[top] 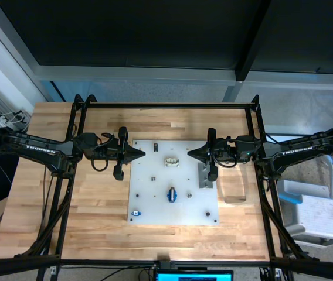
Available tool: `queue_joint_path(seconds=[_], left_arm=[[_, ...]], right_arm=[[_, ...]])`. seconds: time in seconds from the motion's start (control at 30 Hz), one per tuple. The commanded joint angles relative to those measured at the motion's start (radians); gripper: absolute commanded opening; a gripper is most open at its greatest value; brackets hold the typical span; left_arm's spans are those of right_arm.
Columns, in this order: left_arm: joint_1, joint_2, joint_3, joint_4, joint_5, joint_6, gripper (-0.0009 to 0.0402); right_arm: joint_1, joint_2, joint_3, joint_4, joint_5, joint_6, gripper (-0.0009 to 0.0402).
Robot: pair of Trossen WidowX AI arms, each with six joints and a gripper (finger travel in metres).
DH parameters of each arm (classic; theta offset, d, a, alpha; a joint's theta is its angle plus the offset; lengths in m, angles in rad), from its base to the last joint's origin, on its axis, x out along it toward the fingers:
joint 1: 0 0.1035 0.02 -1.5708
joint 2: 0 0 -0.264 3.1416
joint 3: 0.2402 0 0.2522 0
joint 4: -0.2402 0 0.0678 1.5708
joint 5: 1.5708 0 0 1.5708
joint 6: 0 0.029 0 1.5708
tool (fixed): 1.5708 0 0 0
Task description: Pick the 16mm cylinder and place it in the container
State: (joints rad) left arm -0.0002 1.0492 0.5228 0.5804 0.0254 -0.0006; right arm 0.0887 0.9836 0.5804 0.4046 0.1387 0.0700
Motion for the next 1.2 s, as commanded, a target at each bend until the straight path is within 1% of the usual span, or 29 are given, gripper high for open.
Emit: queue_joint_path(seconds=[0.03,0.43,0.5,0.6,0.67,0.8,0.87,1.07,1.13,1.2], left_arm=[[0.000,0.000,0.000,0.000,0.000,0.000,0.0000],[0.000,0.000,0.000,0.000,0.000,0.000,0.0000],[0.000,0.000,0.000,0.000,0.000,0.000,0.0000],[0.000,0.000,0.000,0.000,0.000,0.000,0.0000],[0.000,0.000,0.000,0.000,0.000,0.000,0.0000],[0.000,0.000,0.000,0.000,0.000,0.000,0.0000],[0.000,0.000,0.000,0.000,0.000,0.000,0.0000],[0.000,0.000,0.000,0.000,0.000,0.000,0.0000],[0.000,0.000,0.000,0.000,0.000,0.000,0.0000],[0.000,0.000,0.000,0.000,0.000,0.000,0.0000]], right_arm=[[0.003,0.000,0.000,0.001,0.000,0.001,0.0000],[0.003,0.000,0.000,0.001,0.000,0.006,0.0000],[0.003,0.000,0.010,-0.001,0.000,0.032,0.0000],[0.003,0.000,0.041,-0.019,0.000,0.038,0.0000],[0.003,0.000,0.087,-0.100,-0.001,0.038,0.0000],[0.004,0.017,0.224,-0.383,-0.001,0.042,0.0000],[0.003,0.038,0.300,-0.527,-0.010,0.057,0.0000],[0.007,0.146,0.517,-0.918,-0.014,0.101,0.0000],[0.008,0.189,0.573,-1.017,-0.039,0.109,0.0000],[0.010,0.236,0.622,-1.096,-0.039,0.114,0.0000]])
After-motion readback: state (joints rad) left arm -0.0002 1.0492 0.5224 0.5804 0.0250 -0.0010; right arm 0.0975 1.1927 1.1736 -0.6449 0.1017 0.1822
